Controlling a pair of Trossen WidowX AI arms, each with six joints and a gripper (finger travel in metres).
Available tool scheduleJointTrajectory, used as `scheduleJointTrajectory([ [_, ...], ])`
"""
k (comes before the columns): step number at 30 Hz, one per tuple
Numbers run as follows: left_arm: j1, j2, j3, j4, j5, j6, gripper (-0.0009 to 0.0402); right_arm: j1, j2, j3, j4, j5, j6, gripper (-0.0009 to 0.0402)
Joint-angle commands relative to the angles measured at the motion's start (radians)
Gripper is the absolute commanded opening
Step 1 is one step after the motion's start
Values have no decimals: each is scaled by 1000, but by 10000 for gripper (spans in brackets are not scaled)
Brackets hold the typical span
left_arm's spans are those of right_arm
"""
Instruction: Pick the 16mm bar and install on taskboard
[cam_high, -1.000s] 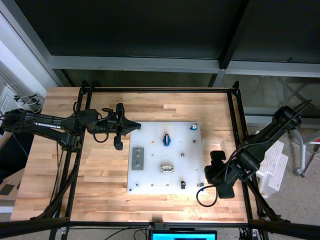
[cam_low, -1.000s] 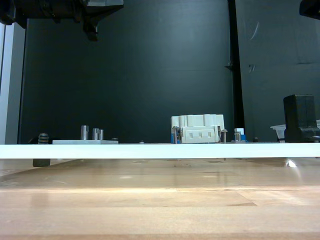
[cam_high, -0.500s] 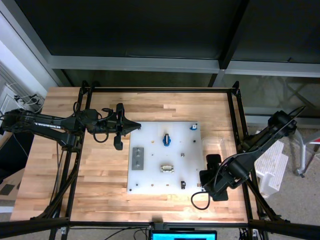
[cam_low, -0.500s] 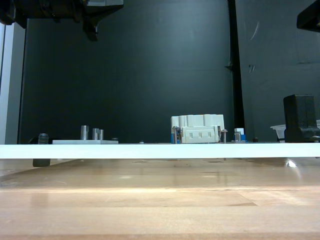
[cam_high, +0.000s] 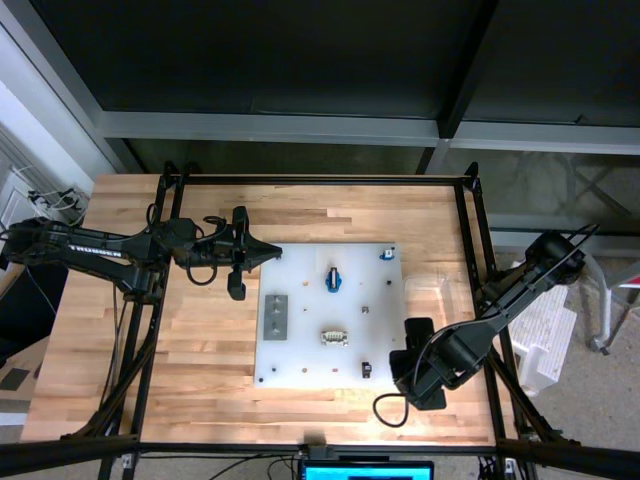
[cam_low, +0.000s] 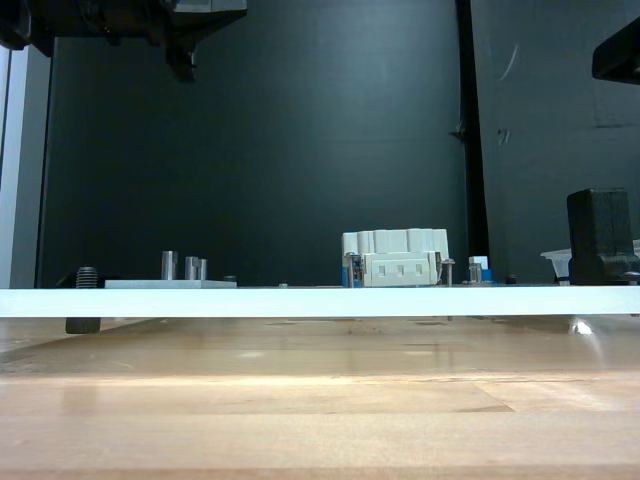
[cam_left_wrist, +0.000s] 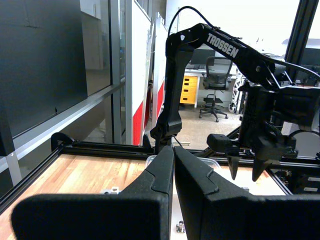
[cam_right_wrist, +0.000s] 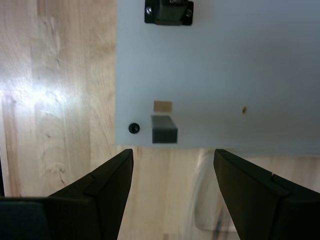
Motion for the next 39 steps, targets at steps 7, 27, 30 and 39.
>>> scheduleJointTrajectory([
  [7, 0, 0, 0, 0, 0, 0, 0, 4, 60, 1, 34, 7, 11, 224],
  [27, 0, 0, 0, 0, 0, 0, 0, 6, 99, -2, 57, 8, 8, 217],
  [30, 0, 0, 0, 0, 0, 0, 0, 6, 99, -2, 56, 8, 8, 200],
  [39, 0, 0, 0, 0, 0, 0, 0, 6, 98, -2, 56, 9, 6, 140],
])
